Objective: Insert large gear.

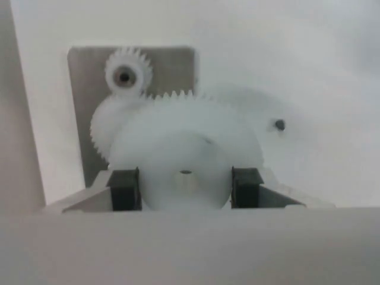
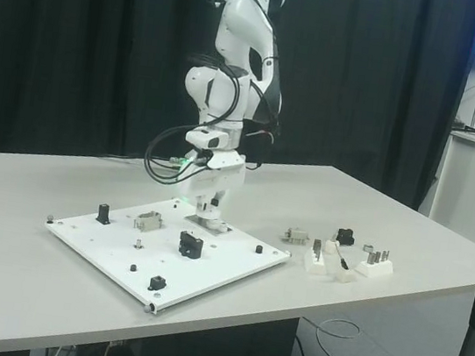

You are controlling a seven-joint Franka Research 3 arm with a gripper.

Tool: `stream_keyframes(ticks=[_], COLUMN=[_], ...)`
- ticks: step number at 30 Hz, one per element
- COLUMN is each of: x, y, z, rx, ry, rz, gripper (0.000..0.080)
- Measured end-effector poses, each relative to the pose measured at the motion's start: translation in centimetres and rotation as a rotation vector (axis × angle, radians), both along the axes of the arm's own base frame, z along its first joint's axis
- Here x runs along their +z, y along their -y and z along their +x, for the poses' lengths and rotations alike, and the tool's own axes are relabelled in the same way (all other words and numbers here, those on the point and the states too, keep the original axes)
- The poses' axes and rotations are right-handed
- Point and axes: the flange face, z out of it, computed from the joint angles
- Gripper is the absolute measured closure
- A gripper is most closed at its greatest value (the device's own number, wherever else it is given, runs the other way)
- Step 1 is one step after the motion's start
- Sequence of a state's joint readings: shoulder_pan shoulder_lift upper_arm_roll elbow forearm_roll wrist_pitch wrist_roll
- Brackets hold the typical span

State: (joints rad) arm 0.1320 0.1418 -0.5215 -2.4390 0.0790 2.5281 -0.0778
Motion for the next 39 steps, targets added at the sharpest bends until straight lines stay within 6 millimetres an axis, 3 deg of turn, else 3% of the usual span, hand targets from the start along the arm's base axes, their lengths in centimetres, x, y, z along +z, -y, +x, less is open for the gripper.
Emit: stream_keyframes(ticks=[20,39], x=[-1.6,-1.7], y=[0.0,0.3], z=[-2.6,-3.6], rx=[0.036,0.041], ry=[-0.032,-0.058], rz=[0.044,0.075], gripper=[0.0472,0.0472])
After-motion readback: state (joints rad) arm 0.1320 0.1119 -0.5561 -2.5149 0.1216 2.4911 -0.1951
